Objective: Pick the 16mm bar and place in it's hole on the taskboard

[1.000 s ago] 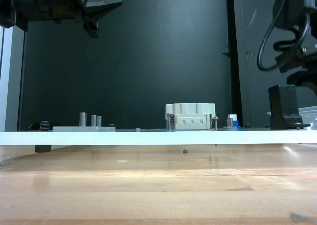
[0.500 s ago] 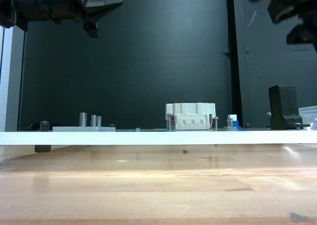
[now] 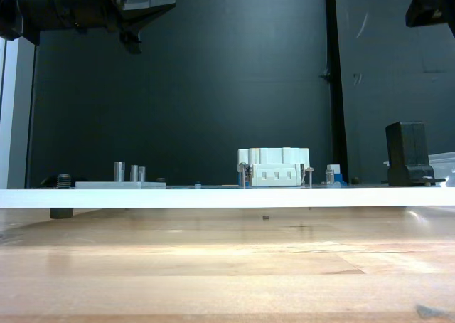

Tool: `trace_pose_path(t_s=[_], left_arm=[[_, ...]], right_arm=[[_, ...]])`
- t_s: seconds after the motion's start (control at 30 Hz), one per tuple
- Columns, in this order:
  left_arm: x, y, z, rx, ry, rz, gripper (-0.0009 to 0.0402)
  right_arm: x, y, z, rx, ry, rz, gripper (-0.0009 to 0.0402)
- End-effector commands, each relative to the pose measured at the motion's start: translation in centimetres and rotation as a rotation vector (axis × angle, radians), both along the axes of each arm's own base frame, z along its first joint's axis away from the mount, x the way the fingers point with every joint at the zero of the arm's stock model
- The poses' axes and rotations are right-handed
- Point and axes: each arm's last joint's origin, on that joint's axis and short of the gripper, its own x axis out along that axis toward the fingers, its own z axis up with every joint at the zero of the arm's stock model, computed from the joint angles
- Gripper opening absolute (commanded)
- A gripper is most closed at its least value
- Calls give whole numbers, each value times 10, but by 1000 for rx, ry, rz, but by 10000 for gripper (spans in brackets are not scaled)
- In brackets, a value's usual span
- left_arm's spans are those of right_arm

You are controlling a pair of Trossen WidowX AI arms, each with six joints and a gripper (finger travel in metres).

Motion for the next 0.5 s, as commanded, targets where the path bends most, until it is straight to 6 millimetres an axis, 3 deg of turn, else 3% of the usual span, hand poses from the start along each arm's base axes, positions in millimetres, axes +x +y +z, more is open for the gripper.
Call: trace_pose_path(t_s=[0.03, 0.5], left_arm=[[0, 0, 0, 0, 0, 0, 0], [0, 0, 0, 0, 3, 0, 0]], right_arm=[[10, 10, -3, 8, 8, -91, 0], [37, 33, -15, 87, 15, -439, 0]])
